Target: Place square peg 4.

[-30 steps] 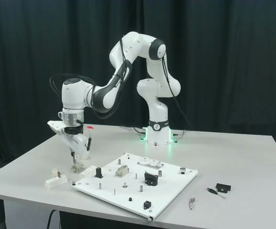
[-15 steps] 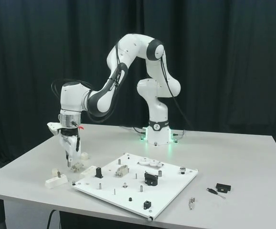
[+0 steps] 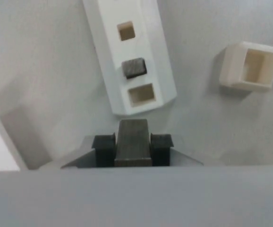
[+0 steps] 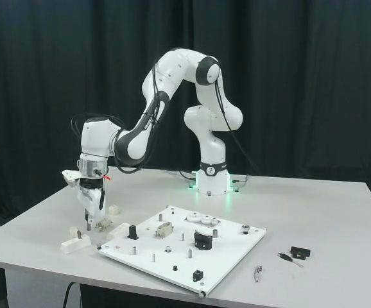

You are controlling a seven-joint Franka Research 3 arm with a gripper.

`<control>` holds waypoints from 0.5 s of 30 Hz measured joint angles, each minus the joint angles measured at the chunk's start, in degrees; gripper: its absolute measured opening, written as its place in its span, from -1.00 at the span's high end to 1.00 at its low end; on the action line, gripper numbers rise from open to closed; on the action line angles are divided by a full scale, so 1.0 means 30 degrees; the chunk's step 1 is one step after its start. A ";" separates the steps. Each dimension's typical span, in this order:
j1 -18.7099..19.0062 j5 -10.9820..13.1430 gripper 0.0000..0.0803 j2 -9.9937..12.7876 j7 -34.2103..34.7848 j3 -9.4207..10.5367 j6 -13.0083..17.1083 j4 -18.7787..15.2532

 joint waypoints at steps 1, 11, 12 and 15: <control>-0.0013 0.0051 0.62 0.0062 -0.0052 0.0003 0.0101 0.0002; -0.0172 0.0381 0.62 0.0497 -0.0386 0.0047 0.0471 0.0117; -0.0183 0.0382 0.62 0.0531 -0.0388 0.0049 0.0474 0.0137; -0.0207 0.0394 0.62 0.0621 -0.0390 0.0055 0.0481 0.0188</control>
